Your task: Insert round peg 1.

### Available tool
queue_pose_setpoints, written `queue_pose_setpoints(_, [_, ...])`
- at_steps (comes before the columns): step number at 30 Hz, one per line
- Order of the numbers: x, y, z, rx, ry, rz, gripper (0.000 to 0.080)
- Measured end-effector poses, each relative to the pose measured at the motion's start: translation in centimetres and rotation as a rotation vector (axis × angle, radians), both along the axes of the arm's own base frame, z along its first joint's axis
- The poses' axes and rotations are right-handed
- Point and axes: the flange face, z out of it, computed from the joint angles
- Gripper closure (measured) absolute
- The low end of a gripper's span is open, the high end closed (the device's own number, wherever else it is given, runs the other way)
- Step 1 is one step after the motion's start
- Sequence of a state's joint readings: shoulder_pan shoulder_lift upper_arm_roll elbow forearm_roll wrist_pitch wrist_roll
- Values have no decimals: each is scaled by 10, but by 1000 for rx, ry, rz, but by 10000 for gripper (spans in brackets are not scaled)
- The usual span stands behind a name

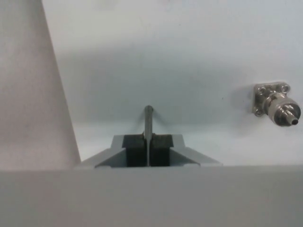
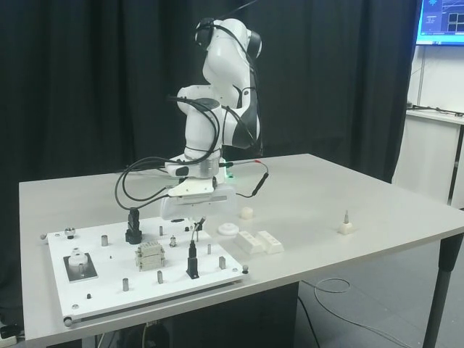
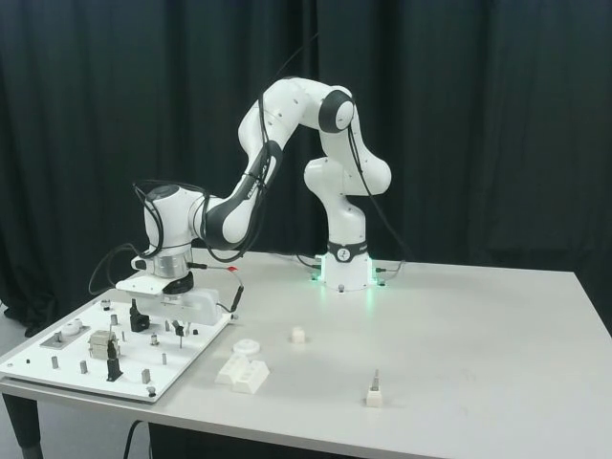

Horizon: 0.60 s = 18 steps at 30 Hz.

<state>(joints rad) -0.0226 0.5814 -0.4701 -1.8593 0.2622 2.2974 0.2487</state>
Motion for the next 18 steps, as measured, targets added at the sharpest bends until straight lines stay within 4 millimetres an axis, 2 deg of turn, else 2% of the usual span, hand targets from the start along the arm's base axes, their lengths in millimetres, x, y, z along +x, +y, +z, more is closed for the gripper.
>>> queue_pose_setpoints(18, [-1, -1, -2, 2, 5, 4, 776])
